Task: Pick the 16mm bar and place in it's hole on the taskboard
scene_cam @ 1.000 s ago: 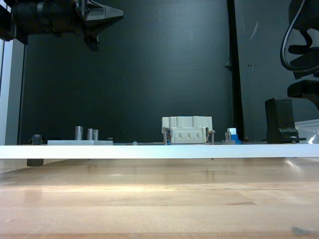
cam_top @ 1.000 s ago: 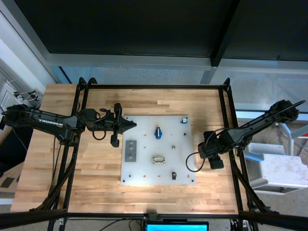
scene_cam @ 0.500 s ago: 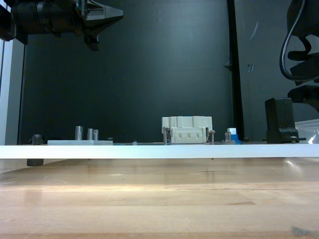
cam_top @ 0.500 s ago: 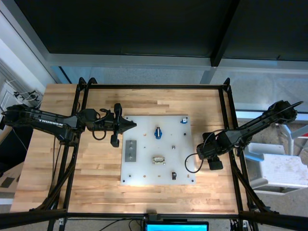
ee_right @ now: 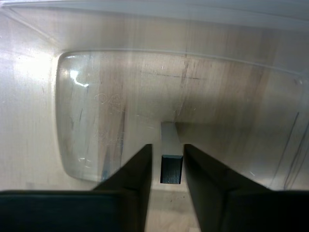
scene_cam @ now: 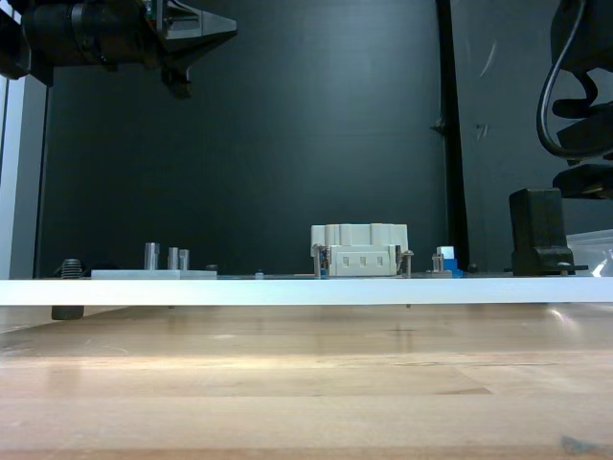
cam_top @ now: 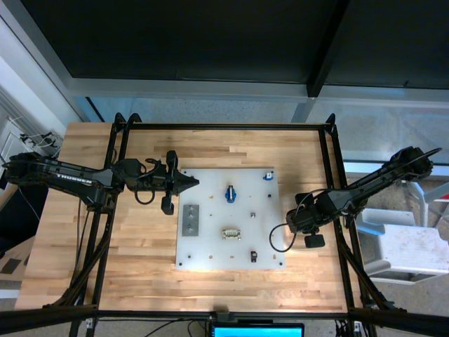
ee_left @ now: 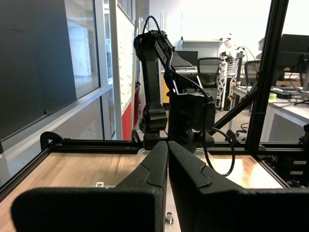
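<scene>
Starting with the high view: the right gripper (cam_top: 313, 237) hangs just off the right edge of the white taskboard (cam_top: 210, 246), pointing down at the table, and the left gripper (cam_top: 184, 182) sits over the board's far left corner. Can't spot the 16mm bar from up there, tbh. Low view doesn't help much either. The left gripper is way up above the board and the right gripper is only partly in shot at the right edge. On the board you get the beige connector (scene_cam: 359, 247) and some short pegs (scene_cam: 172, 258) standing on a gray plate (scene_cam: 153, 274). In the left wrist view that gripper's fingers (ee_left: 188, 169) are pressed flat together with nothing between them, so it's closed and empty. Right wrist view is the good one: the 16mm bar (ee_right: 171, 152) sits between the two fingers, running along them with its dark square end toward the camera, over a clear plastic tray (ee_right: 96, 121). It looks clamped to me, though I can't tell whether its far end is off the tray floor. So I'd call this the tail of the pick: bar in hand, nowhere near its seat yet. The next move is carrying it left over the board and lining it up upright above its hole before lowering. I can't tell which hole that is from these shots, but the gray plate is my guess.
</scene>
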`<state>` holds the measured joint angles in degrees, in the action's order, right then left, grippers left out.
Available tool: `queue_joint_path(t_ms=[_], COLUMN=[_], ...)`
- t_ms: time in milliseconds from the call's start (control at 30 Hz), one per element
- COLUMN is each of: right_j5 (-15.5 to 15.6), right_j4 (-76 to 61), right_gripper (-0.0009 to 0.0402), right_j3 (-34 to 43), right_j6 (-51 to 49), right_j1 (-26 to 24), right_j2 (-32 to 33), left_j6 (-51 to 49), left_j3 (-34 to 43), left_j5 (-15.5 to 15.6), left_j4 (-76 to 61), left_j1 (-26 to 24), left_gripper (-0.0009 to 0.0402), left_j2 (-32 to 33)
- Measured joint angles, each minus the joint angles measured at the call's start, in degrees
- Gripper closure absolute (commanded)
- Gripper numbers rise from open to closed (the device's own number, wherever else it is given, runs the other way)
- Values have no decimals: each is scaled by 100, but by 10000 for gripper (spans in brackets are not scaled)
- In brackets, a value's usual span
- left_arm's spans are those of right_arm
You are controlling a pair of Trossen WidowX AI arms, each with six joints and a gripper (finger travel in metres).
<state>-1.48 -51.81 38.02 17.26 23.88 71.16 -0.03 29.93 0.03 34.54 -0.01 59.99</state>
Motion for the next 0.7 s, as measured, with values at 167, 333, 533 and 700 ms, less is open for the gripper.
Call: queue_joint_path(t_ms=[167,333,533,700], right_j5=[-2,-42,-44,-44], right_j4=[0,-24,-304,-728], right_gripper=[384,393,393,393], right_j3=[0,2,192,514], right_j6=[0,0,-11,-20], right_j1=[-2,-4,-4,-4], right_j2=[0,-2,-103,-177], left_j6=[0,0,0,0], left_j3=[0,0,0,0], left_j5=[0,0,0,-2], left_j4=[2,2,2,2], left_j1=[0,0,0,0], left_gripper=[393,393,393,393], left_j2=[0,0,0,0])
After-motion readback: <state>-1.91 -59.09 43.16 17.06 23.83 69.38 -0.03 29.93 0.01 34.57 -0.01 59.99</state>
